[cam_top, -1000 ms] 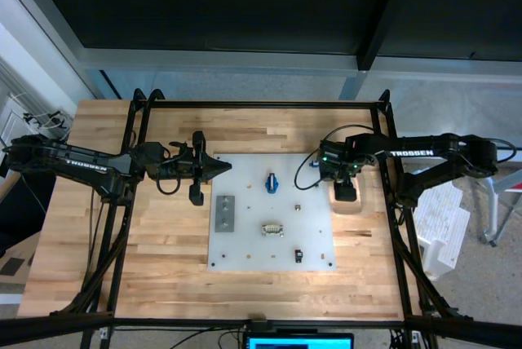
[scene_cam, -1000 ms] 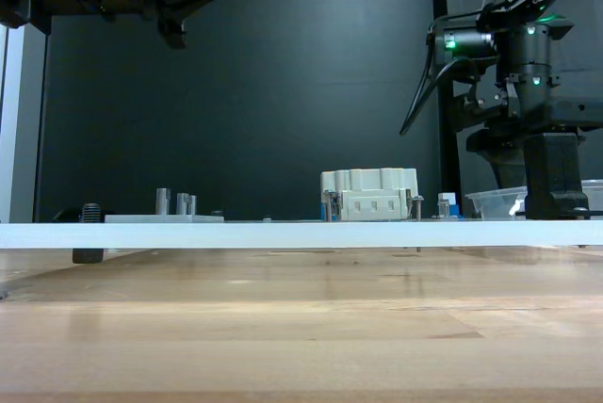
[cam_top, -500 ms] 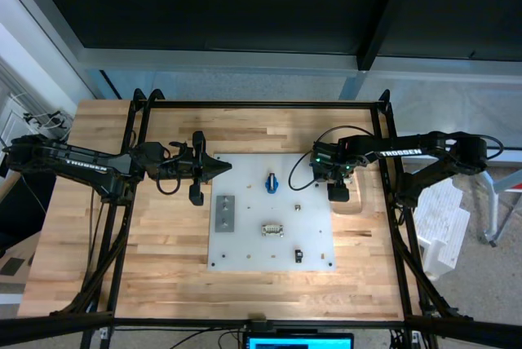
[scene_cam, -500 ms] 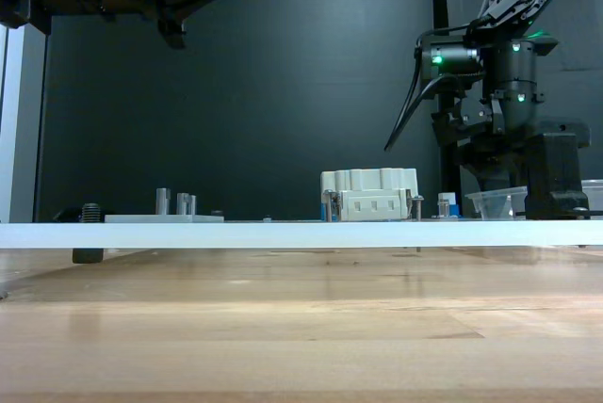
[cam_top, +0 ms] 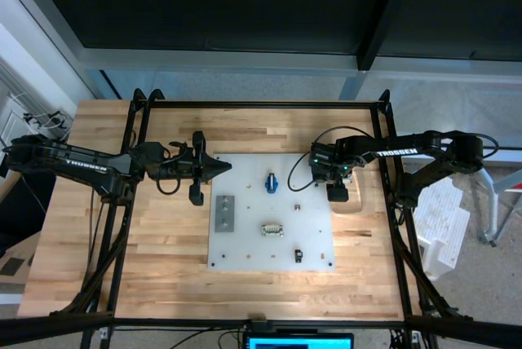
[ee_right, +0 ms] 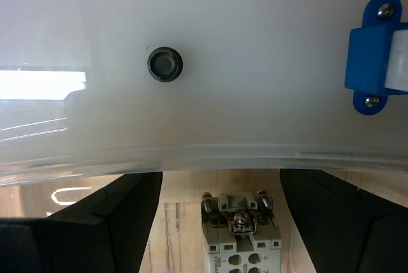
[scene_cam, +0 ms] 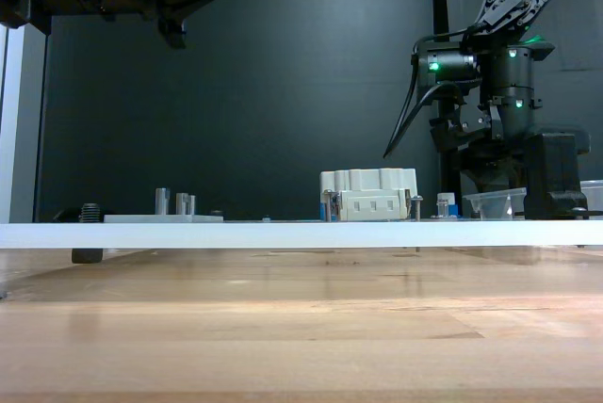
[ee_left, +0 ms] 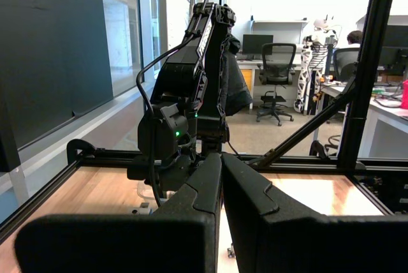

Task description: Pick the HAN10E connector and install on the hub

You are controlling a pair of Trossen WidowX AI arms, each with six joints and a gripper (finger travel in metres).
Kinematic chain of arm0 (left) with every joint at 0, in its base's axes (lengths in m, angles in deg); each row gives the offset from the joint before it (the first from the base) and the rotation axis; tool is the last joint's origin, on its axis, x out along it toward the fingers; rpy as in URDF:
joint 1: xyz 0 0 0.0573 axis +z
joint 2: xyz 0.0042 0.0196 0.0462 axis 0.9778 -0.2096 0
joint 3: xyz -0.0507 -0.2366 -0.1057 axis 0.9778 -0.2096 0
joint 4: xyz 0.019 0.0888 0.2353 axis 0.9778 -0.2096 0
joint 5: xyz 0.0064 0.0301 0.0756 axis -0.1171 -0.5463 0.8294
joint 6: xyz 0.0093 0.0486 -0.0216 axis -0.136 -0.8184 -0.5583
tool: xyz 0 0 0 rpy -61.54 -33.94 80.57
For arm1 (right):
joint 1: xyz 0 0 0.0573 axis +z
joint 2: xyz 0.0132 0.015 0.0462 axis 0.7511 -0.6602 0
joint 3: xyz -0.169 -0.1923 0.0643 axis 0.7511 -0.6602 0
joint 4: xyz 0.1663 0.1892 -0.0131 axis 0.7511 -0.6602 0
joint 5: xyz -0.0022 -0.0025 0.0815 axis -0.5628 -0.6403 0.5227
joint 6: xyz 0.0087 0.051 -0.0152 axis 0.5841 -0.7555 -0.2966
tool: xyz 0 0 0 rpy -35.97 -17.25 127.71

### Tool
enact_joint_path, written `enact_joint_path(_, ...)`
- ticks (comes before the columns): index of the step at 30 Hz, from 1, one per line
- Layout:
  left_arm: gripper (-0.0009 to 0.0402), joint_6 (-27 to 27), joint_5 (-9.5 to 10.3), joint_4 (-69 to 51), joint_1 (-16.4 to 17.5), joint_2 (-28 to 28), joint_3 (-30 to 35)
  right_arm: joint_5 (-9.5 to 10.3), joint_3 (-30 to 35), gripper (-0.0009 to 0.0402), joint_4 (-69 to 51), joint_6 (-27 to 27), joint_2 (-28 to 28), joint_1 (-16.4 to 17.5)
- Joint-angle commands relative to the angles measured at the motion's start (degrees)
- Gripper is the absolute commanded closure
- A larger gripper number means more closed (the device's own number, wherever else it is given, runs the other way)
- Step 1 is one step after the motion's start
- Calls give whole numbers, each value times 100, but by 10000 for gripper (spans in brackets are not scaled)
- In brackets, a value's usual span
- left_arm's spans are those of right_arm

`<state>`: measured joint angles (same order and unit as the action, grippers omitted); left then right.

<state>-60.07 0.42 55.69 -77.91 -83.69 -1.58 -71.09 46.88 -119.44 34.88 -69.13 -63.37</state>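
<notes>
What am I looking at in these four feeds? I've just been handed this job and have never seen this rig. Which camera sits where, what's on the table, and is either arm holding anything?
Two black robot arms stand at the table's sides. One feed looks down from above and one looks level along the tabletop. The other two come from a camera on each arm, looking along its gripper.

On the wooden table lies a white task board carrying a blue clip, a grey block and a beige hub.

The left gripper hangs high near the board's far left corner, shut and empty. The right gripper is lowered over a clear bin beside the board's right edge. Its fingers are open on either side of the connector lying there, not closed on it. So nothing is held.
</notes>
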Motion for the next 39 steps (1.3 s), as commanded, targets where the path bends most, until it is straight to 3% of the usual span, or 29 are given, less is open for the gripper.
enact_joint_path(1, 393, 0, 0, 0, 0, 0, 0, 0, 2, 134, 20, -9, -2, 2)
enact_joint_path(14, 393, 0, 0, 0, 0, 0, 0, 0, 15, 134, -22, -7, 81, 2)
enact_joint_path(28, 393, 0, 0, 0, 2, 0, 0, 0, 15, 134, -623, 46, 1283, 2)
enact_joint_path(39, 393, 0, 0, 0, 2, 0, 0, 0, 13, 134, -1200, 37, 1646, 2)
